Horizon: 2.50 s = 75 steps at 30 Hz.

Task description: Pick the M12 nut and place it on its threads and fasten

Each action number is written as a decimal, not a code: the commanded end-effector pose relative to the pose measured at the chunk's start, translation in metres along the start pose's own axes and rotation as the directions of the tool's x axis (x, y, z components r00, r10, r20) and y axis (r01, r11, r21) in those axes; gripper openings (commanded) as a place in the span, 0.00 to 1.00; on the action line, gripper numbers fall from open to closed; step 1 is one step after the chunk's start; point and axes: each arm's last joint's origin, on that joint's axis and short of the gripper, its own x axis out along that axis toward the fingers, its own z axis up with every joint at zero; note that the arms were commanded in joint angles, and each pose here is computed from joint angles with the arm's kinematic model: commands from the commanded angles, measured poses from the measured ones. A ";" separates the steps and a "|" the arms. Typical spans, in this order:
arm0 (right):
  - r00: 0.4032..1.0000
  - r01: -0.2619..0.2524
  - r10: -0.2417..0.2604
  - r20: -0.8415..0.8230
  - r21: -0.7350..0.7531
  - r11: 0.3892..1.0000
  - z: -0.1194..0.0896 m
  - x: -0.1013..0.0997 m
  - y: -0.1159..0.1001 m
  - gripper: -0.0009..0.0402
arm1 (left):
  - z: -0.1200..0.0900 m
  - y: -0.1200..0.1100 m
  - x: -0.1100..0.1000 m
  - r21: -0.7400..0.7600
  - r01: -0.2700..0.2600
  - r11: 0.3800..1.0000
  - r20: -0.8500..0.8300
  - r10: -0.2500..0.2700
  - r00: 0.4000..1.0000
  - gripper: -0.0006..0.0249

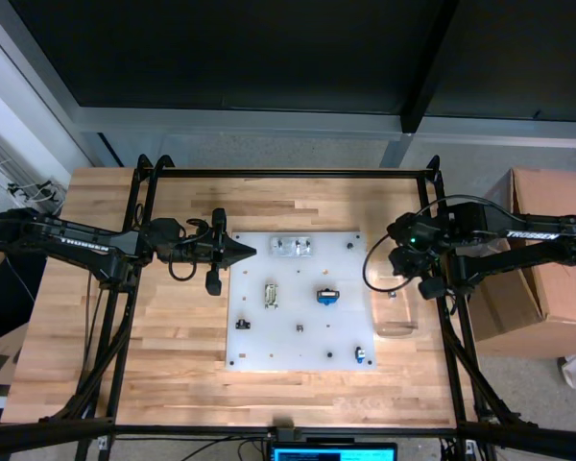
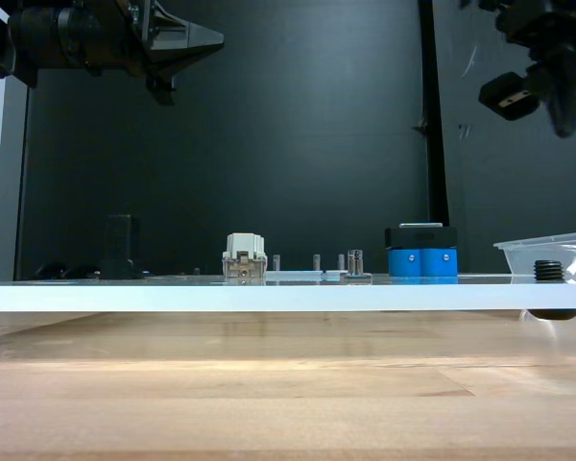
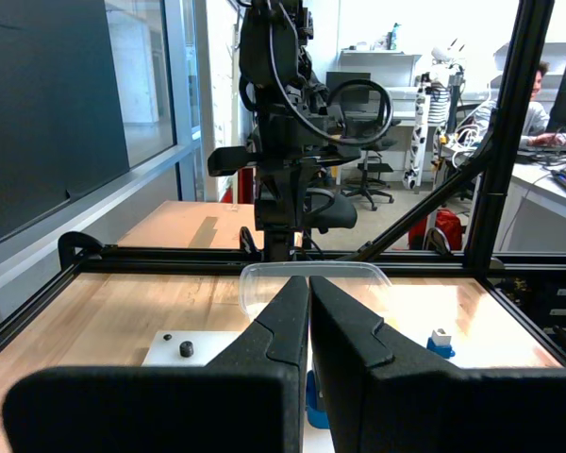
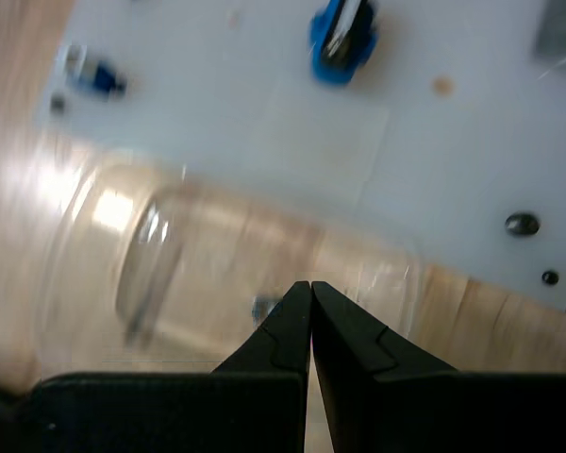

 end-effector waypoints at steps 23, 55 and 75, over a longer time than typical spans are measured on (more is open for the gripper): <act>0.946 -0.136 -0.031 -0.323 -0.478 0.868 -0.021 0.041 0.002 0.51 | 0.000 0.000 0.000 0.000 0.000 1.000 0.000 0.000 1.000 0.02; 0.936 -0.218 -0.009 -0.351 -0.600 0.770 -0.019 0.137 0.014 0.56 | 0.000 0.000 0.000 0.000 0.000 1.000 0.001 0.000 1.000 0.02; 0.927 -0.244 -0.003 -0.374 -0.609 0.755 -0.020 0.146 0.014 0.04 | 0.000 0.000 0.000 0.000 0.000 1.000 0.001 0.000 1.000 0.02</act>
